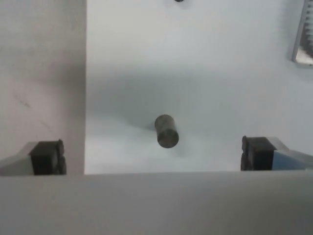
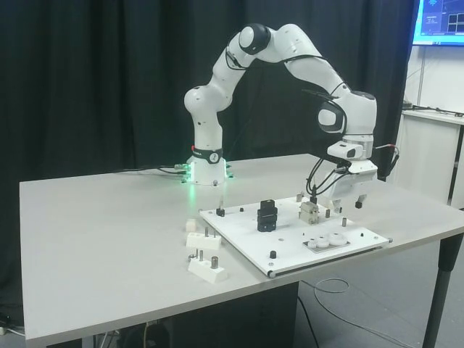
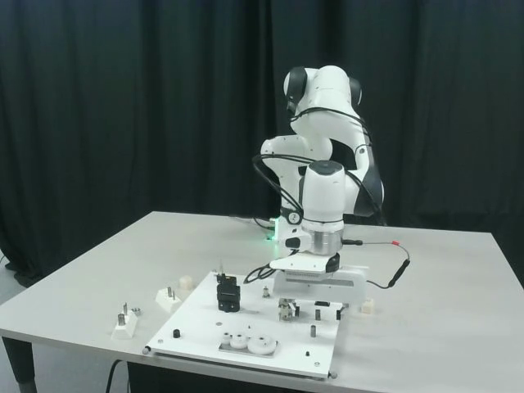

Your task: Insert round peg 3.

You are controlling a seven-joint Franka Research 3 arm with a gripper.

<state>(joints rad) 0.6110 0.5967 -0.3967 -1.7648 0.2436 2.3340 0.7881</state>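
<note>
A short grey round peg (image 1: pixel 167 131) stands upright on the white board (image 1: pixel 195 63), near the board's edge. My gripper (image 1: pixel 152 155) hovers above it, open, with one black fingertip (image 1: pixel 47 157) on either side and nothing between them. The first room view shows the gripper (image 2: pixel 346 201) low over the board's right part (image 2: pixel 290 246), just above the small dark peg (image 2: pixel 344 217). From the second room view the gripper (image 3: pixel 318 312) hangs over the peg (image 3: pixel 313 330) on the board (image 3: pixel 196 323).
On the board stand a black block (image 2: pixel 267 215), a grey metal fixture (image 2: pixel 310 212) and white gears (image 2: pixel 326 243). White holders with pegs (image 2: pixel 206 264) lie on the grey table (image 2: pixel 94 232) left of the board. A small white block (image 3: pixel 368 305) sits beside the board.
</note>
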